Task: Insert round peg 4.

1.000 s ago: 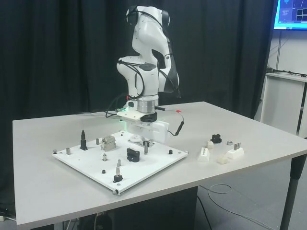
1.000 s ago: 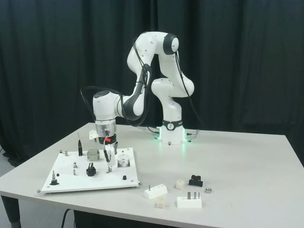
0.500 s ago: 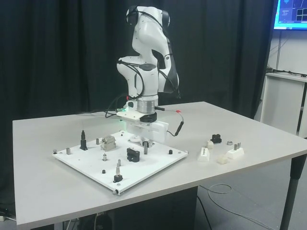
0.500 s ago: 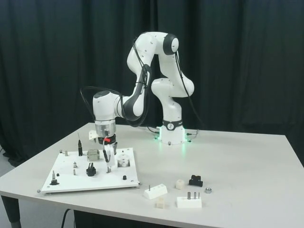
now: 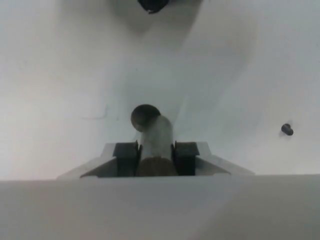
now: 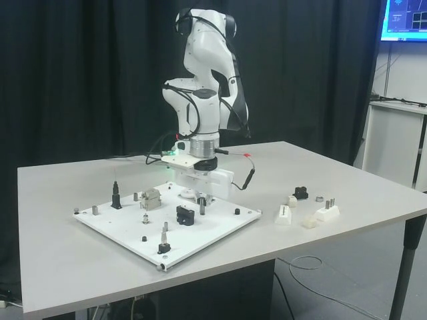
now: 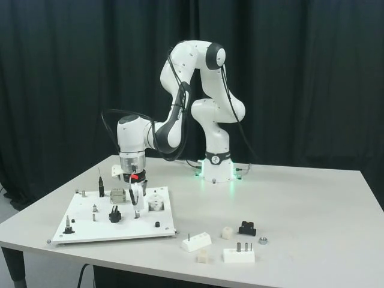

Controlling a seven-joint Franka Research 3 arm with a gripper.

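Tool (image 5: pixel 156 159) around one peg (image 5: pixel 156 141)

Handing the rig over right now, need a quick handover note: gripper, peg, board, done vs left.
Gripper: shut on the round peg, held upright between both fingers.
Peg: its lower end sits at the edge of the dark hole in the white board, not seated.
Done: peg picked up and carried to the hole.
Left: line it up, push it down, release, retract.
Loose white blocks lie on the grey table off the board.
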